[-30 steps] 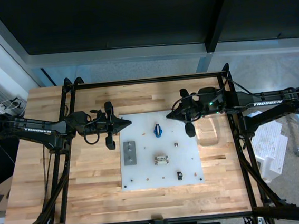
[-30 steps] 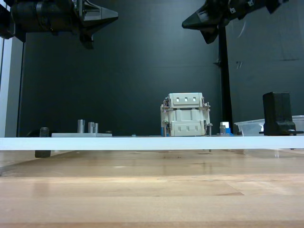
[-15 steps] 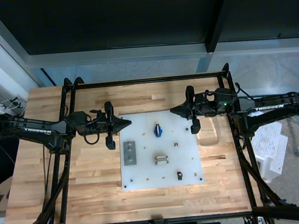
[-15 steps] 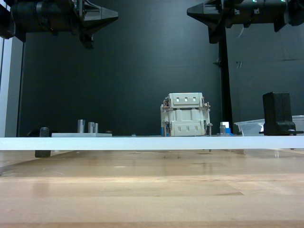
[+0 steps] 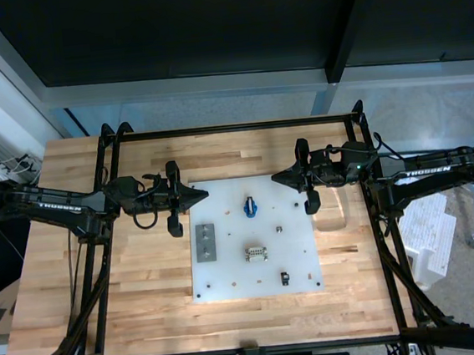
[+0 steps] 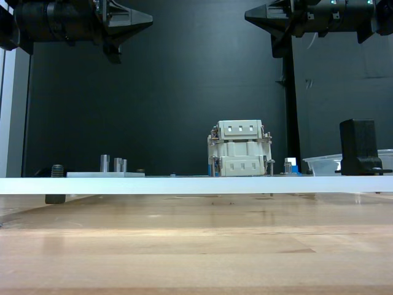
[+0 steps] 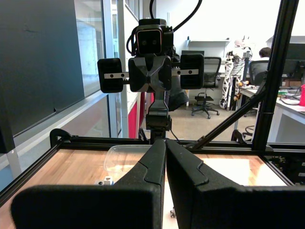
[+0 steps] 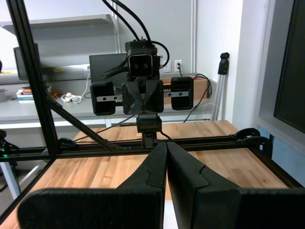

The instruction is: Pick the HAN10E connector and install on the hub

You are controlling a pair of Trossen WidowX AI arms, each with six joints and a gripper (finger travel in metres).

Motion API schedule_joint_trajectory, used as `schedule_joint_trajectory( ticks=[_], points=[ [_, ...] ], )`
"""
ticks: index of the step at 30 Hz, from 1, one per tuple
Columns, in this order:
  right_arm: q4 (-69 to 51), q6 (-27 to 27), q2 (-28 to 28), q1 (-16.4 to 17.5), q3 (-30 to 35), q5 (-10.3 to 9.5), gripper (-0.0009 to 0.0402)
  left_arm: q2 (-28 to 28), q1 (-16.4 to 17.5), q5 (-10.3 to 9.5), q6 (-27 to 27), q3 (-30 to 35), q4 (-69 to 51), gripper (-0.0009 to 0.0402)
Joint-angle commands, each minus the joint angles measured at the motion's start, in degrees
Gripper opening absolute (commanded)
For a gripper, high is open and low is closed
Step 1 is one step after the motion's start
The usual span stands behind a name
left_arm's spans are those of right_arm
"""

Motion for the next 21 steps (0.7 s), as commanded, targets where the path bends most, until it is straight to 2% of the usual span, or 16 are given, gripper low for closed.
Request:
schedule_joint_trajectory(
  ticks=[1, 21],
  points=[
    [-0.1, 0.0, 0.0, 0.1, 0.0, -0.04, 0.0000, 0.0, 0.0, 0.02, 0.0, 0.0, 0.0, 0.0000],
    [-0.4, 0.0, 0.1, 0.1, 0.0, 0.09, 0.0000, 0.0, 0.0, 0.02, 0.0, 0.0, 0.0, 0.0000]
  ],
)
